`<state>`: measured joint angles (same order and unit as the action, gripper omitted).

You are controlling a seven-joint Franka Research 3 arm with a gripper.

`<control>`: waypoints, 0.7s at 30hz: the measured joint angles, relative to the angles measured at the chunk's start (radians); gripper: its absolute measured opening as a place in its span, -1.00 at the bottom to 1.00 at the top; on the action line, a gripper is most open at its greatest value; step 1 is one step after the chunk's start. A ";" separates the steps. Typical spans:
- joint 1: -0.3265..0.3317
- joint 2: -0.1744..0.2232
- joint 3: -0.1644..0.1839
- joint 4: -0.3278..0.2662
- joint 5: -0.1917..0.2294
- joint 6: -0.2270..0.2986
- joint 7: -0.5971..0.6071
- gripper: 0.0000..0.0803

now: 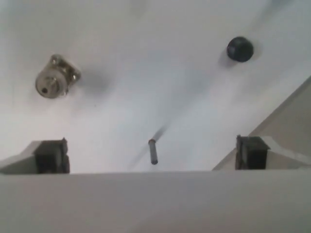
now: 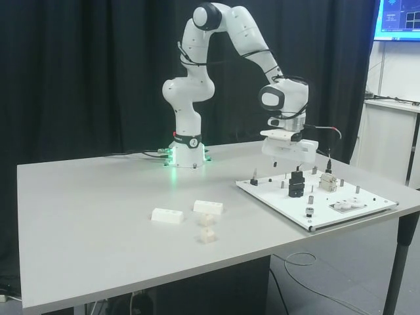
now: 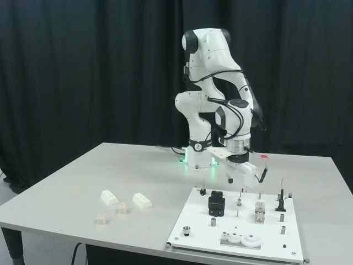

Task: Insert round peg 1.

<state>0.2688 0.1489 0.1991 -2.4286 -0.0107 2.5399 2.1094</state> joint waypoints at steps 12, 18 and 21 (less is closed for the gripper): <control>-0.004 -0.059 -0.029 0.000 0.001 -0.054 0.000 0.99; -0.011 -0.080 -0.038 0.000 0.002 -0.085 0.010 0.99; -0.013 -0.089 -0.042 0.000 0.002 -0.103 0.016 0.99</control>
<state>0.2555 0.0596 0.1567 -2.4290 -0.0084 2.4365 2.1250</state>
